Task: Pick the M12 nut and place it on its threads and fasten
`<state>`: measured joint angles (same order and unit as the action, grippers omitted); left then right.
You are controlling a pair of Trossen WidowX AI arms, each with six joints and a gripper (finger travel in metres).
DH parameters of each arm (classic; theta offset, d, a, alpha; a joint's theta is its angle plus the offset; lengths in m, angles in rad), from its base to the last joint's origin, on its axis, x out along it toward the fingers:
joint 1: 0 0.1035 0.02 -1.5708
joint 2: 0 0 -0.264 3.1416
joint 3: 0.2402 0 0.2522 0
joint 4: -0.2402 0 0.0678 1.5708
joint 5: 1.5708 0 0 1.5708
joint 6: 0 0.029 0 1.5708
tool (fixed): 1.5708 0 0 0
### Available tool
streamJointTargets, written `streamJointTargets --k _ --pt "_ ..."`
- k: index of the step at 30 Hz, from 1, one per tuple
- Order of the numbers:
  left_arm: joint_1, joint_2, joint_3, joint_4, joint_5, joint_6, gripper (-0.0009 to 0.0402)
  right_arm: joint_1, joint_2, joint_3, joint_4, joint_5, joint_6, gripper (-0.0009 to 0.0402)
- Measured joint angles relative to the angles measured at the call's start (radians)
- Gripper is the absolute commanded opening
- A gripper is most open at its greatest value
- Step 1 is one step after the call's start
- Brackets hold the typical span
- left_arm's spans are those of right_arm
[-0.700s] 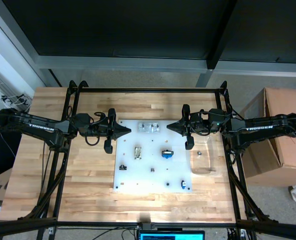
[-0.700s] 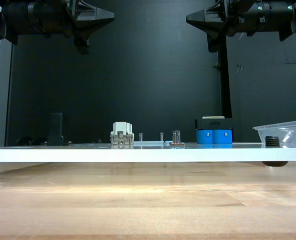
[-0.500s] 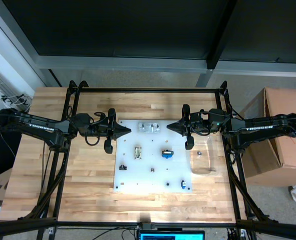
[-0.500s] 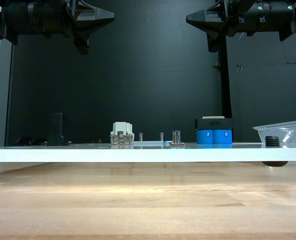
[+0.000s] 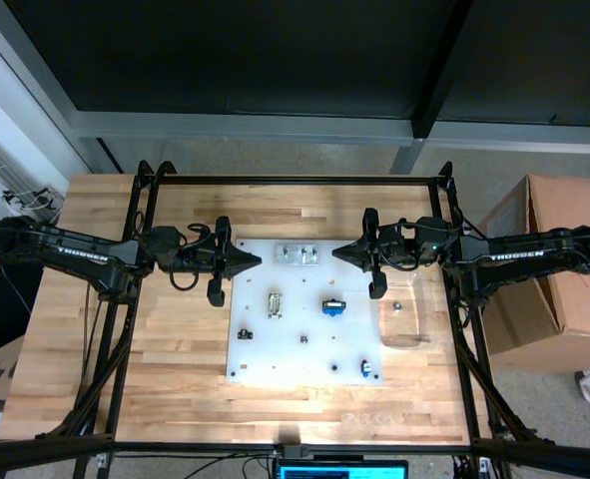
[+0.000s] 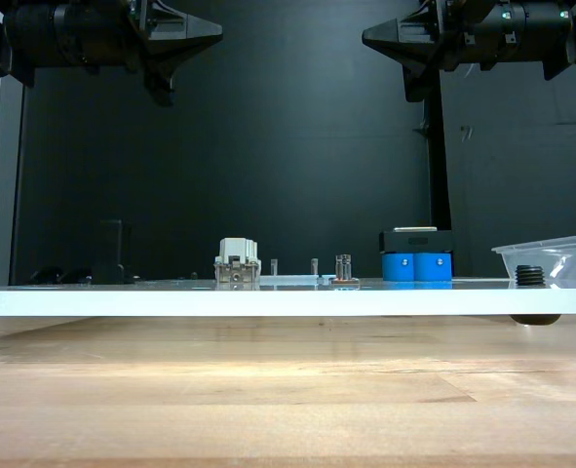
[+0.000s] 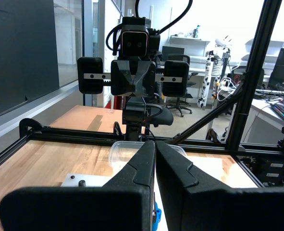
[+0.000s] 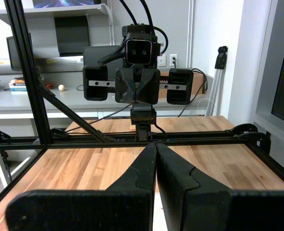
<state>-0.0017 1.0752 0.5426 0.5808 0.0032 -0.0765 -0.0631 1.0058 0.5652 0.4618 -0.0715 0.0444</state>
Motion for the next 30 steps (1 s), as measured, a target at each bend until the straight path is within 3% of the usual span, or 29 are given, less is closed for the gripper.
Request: streamJointTargets --k 30 --pt "0.000 0.000 0.000 0.000 0.000 0.000 0.0000 0.002 0.000 0.001 -0.011 -0.011 -0.009 0.0000"
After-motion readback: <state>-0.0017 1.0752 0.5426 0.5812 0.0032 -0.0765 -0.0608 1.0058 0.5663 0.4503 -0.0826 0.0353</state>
